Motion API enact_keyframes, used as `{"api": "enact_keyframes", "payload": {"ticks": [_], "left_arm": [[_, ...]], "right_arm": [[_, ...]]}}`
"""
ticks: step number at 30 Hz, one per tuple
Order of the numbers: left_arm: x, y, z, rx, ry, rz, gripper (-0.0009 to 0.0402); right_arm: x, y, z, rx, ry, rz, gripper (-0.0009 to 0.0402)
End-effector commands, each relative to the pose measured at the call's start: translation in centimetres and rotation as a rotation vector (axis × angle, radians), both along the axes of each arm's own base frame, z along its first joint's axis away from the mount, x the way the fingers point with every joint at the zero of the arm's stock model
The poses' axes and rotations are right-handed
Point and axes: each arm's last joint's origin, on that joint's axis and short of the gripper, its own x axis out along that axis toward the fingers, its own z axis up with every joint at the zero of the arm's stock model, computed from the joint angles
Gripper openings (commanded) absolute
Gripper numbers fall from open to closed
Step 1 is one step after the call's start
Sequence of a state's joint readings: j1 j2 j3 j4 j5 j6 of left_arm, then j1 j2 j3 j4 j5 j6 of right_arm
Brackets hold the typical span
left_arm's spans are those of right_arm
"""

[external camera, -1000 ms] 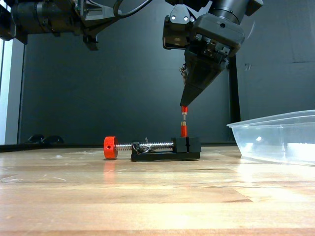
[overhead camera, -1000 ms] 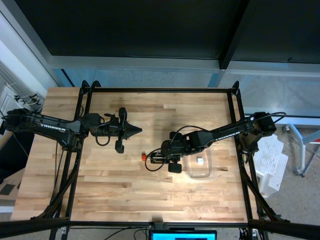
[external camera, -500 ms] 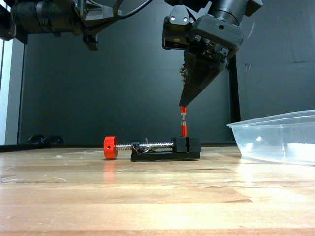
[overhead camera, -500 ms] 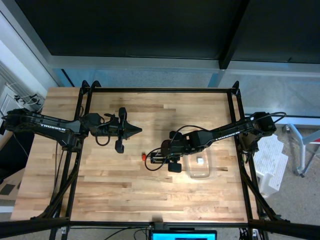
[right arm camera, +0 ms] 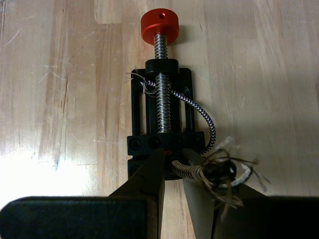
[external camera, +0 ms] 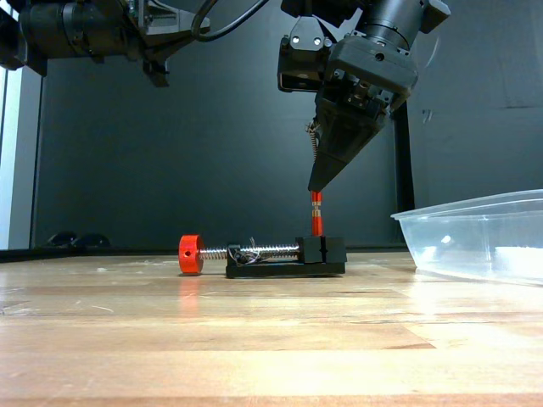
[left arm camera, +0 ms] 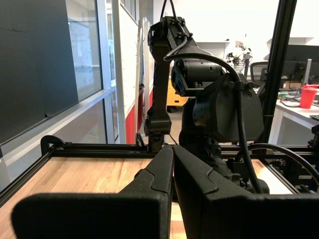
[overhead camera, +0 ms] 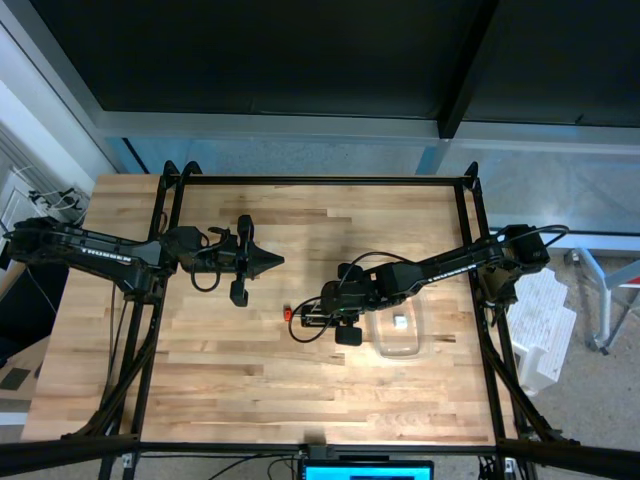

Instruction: Pick the RCA connector and install on taskboard

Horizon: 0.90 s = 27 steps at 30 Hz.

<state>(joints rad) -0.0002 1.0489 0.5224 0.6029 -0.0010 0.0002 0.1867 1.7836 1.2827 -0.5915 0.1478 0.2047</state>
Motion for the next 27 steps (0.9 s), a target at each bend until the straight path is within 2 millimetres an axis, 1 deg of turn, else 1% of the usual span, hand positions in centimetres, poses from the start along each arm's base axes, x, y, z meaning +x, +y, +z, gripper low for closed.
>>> {"api": "enact_keyframes", "payload": {"ticks": [1, 7, 17, 27], "left_arm": [[0.0, 0.0, 0.0, 0.000, 0.000, 0.000, 0.0000], [0.0, 0.0, 0.0, 0.000, 0.000, 0.000, 0.0000], [0.0, 0.0, 0.0, 0.000, 0.000, 0.000, 0.0000], [0.0, 0.0, 0.0, 0.000, 0.000, 0.000, 0.0000]], "right_arm": [[0.1, 0.0, -0.1, 0.001, 0.004, 0.002, 0.0000], [0.1, 0.0, -0.2, 0.004, 0.005, 0.008, 0.0000], [0.7, -0.1, -1.8, -0.005, 0.041, 0.009, 0.0000], [0.6, -0.2, -1.6, -0.008, 0.043, 0.015, 0.0000]]}}
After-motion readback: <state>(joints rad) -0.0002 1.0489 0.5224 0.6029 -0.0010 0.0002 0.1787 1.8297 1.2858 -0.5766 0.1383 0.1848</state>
